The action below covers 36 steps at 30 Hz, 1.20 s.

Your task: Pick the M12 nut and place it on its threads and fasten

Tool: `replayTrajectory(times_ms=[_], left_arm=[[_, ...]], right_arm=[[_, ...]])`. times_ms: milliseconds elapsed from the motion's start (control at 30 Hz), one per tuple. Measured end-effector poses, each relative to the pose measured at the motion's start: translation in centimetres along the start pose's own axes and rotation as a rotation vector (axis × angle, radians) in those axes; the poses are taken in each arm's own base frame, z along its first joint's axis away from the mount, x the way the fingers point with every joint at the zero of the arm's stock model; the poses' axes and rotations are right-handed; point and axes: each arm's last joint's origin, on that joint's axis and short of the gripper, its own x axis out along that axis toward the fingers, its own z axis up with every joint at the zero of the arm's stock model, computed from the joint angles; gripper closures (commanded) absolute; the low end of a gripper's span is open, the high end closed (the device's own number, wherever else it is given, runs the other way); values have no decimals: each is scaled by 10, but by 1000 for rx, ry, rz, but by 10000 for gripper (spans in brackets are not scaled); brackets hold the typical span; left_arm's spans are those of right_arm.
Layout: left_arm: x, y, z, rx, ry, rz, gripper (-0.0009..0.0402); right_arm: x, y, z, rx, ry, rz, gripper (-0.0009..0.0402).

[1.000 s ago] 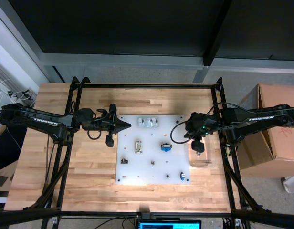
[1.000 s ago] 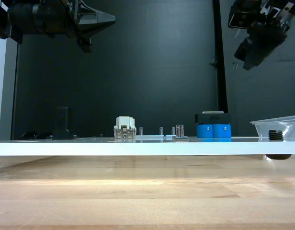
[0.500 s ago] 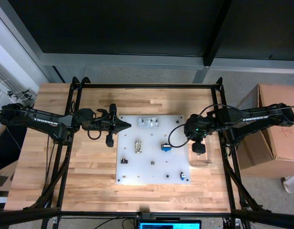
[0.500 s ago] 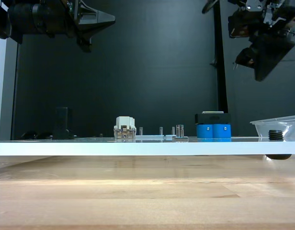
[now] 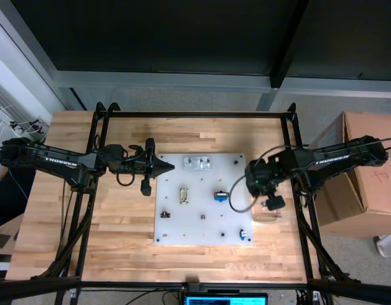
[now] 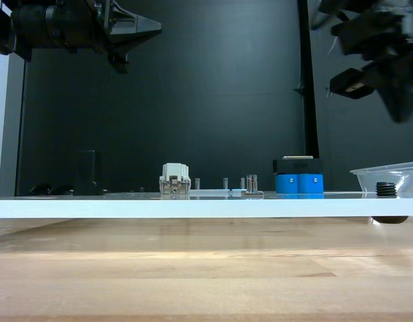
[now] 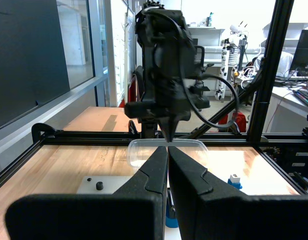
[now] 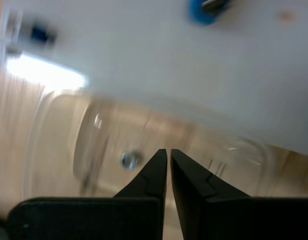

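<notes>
The small silver nut [image 8: 128,160] lies free on the floor of the clear tray [image 8: 59,130], a little to one side of my right gripper [image 8: 168,151], whose fingers are shut and empty. From above, that gripper [image 5: 273,204] hangs over the tray [image 5: 266,217] just off the white board's [image 5: 198,203] right edge. The black ribbed stud [image 6: 386,190] stands bare, its ribs showing. My left gripper [image 5: 167,167] hovers high by the board's far left corner, shut with nothing in it [image 7: 168,148].
On the board stand a grey-white connector [image 6: 174,182], a silver post [image 6: 252,183] and a blue block [image 6: 298,180]. A cardboard box [image 5: 367,165] sits beyond the table's right edge. Black frame rails [image 5: 195,115] ring the wooden table.
The right gripper has swung toward the near side and tipped down over the clear tray. The left arm has not moved, and the nut lies where it was.
</notes>
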Motion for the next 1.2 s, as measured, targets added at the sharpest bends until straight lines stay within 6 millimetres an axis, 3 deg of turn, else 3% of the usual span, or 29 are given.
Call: replayTrajectory(times_ms=[200,533,700,1200], left_arm=[[0,0,0,0,0,0,393],[0,0,0,0,0,0,393],[0,0,0,0,0,0,393],[0,0,0,0,0,0,393]], right_arm=[[13,17,6,-228,85,30,272],[34,28,3,-391,144,-9,154],[49,32,-5,-421,164,2,140],[79,39,-18,-460,141,2,150]])
